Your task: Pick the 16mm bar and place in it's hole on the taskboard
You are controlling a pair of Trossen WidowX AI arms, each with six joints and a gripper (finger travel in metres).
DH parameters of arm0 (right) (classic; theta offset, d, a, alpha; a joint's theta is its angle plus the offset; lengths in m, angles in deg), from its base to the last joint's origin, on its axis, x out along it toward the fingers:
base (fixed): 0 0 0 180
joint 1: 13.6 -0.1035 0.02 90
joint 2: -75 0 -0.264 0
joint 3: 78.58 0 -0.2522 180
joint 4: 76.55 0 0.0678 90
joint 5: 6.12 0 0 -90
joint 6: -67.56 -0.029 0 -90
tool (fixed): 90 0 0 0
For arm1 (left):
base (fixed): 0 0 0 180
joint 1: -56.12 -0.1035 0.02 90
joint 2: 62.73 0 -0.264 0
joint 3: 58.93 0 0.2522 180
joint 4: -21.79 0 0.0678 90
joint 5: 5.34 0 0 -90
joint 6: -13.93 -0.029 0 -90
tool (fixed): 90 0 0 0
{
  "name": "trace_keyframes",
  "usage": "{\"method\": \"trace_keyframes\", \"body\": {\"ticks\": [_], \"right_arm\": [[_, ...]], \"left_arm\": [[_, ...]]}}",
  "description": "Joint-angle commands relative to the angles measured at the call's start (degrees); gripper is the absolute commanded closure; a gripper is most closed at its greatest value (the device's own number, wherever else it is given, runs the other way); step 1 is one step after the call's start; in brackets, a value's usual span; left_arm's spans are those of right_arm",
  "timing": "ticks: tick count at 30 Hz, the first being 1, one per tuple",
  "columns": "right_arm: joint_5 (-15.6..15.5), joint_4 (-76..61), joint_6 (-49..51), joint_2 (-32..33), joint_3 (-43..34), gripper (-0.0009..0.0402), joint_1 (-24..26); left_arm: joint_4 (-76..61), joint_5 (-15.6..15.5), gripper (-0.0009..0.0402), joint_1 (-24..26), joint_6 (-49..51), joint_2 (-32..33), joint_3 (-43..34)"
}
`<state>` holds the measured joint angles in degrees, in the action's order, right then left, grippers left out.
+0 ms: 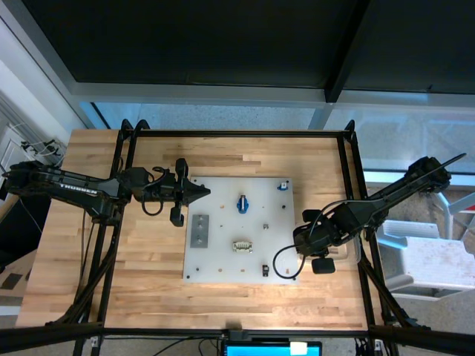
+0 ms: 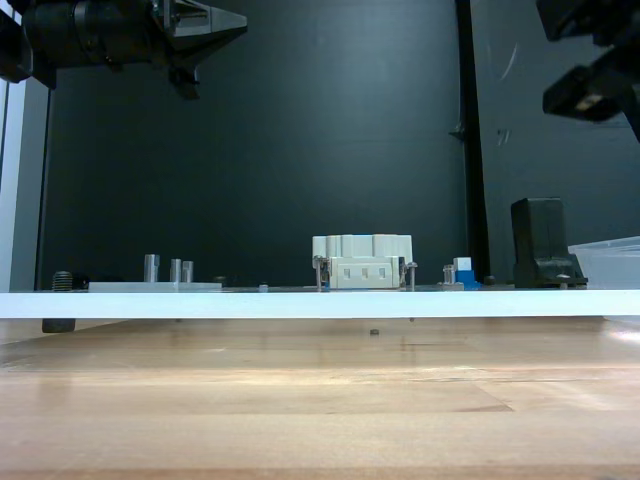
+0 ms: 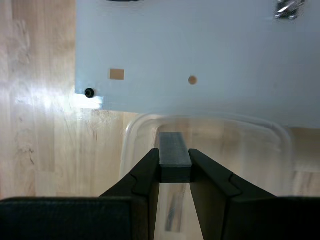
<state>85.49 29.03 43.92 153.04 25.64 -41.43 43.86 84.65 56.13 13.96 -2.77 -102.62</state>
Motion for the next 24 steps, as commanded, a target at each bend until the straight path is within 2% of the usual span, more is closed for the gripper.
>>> {"method": "trace_keyframes", "body": {"ticks": [1,13,24], "right_arm": [[0.44,-2.82,0.09,1.84,-3.15,0.0393,0.00],[0.35,-3.41,-0.26,10.60,-11.72,0.0393,0.00],[0.33,-3.85,-11.54,17.49,-16.68,0.0393,-0.09]], "left_arm": [[0.00,0.00,0.0393,-0.02,0.00,0.02,-0.02],[0.00,0.00,0.0393,-0.02,-0.02,0.02,-0.02],[0.02,0.00,0.0393,-0.02,-0.02,0.02,-0.02]]}}
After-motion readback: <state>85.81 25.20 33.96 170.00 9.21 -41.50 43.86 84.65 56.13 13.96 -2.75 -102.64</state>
